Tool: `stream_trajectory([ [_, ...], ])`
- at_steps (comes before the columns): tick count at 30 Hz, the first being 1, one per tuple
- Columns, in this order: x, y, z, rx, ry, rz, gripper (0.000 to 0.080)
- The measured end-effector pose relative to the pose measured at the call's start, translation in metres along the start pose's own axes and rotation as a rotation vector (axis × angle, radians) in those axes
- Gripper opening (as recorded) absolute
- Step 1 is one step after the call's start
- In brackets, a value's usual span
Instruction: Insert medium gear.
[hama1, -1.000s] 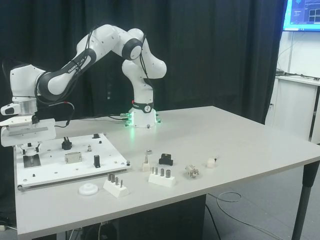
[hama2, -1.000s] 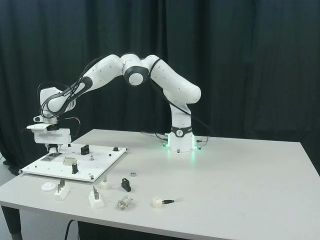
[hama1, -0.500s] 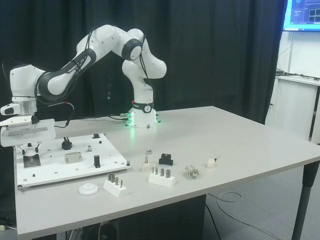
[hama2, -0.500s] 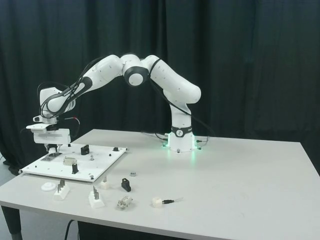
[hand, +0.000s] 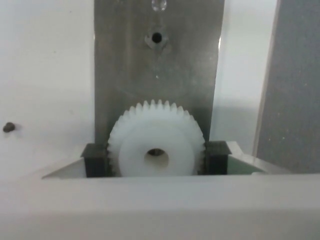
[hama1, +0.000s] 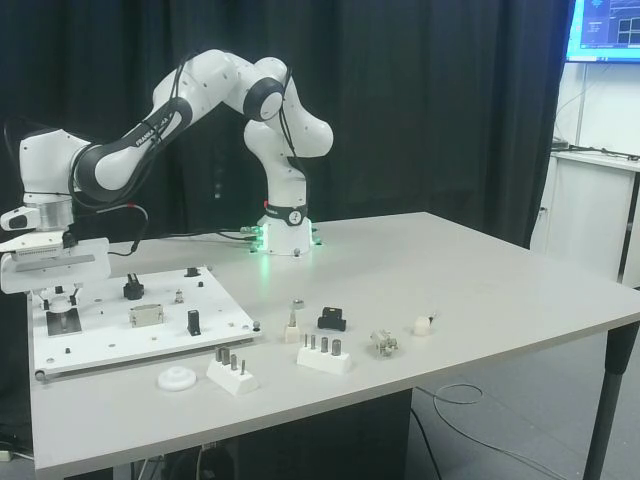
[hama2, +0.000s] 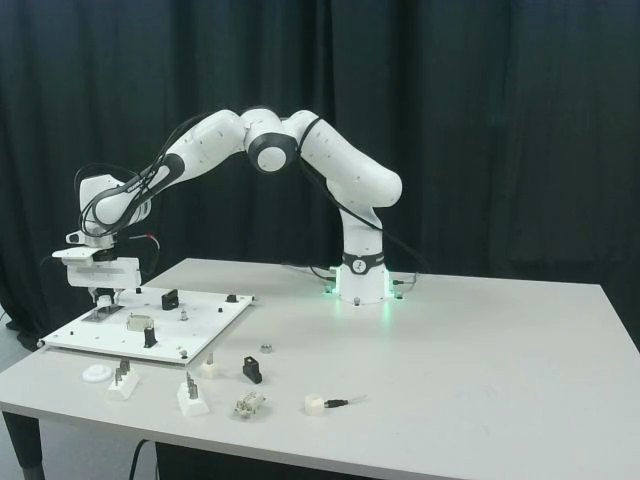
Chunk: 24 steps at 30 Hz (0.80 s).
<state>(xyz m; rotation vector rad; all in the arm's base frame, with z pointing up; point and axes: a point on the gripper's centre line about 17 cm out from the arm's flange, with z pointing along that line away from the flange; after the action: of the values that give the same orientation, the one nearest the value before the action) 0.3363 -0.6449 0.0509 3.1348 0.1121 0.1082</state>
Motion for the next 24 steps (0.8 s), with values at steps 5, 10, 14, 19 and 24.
stream_trajectory([
  [5,0.0000,-0.0007,0.0002,0.002,0.000,0.000,0.0399],
  [10,0.0001,-0.0015,0.0003,0.005,0.000,0.000,0.0399],
  [14,0.0004,-0.0024,0.0002,0.009,0.000,-0.001,0.0399],
  [19,0.0004,-0.0027,0.0000,0.011,-0.001,-0.001,0.0399],
  [24,-0.0014,-0.0026,0.0000,0.011,-0.007,-0.005,0.0399],
])
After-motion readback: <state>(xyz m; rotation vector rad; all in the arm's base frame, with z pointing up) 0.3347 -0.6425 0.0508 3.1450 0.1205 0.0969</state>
